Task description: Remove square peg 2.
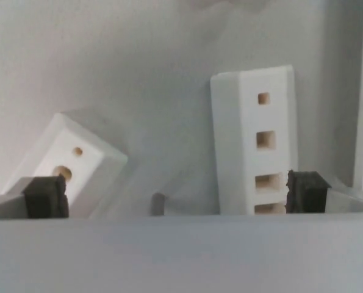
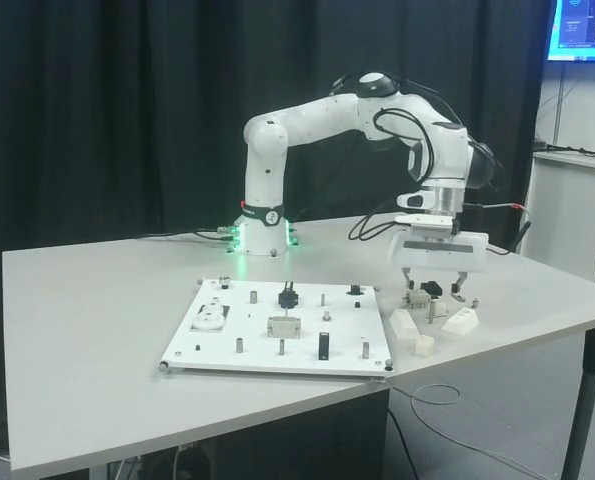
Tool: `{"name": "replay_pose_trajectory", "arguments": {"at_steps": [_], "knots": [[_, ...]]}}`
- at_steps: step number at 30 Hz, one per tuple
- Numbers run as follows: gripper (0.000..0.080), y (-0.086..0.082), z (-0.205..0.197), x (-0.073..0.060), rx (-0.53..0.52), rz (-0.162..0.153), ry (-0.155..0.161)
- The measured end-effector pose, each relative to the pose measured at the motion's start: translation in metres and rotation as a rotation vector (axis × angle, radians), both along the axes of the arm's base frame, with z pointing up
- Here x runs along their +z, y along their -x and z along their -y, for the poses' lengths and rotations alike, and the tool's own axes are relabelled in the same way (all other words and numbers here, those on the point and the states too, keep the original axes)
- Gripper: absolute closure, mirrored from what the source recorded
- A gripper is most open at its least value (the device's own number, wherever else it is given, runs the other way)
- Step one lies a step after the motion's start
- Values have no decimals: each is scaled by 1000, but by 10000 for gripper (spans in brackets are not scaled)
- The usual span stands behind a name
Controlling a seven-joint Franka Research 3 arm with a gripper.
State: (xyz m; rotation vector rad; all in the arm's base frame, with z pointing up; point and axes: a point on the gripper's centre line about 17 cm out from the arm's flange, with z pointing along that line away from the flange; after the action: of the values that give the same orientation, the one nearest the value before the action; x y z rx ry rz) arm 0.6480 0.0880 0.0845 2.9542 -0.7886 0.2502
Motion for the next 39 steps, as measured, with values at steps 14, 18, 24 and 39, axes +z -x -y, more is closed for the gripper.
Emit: {"name": "replay_pose_trajectory", "arguments": {"at_steps": [14, 18, 24, 39], "knots": [[3, -4, 8, 8, 6, 10, 6], [3, -4, 9, 9, 8, 11, 7], [3, -4, 10, 10, 8, 12, 7], [3, -3, 11, 16, 14, 6, 3]]}}
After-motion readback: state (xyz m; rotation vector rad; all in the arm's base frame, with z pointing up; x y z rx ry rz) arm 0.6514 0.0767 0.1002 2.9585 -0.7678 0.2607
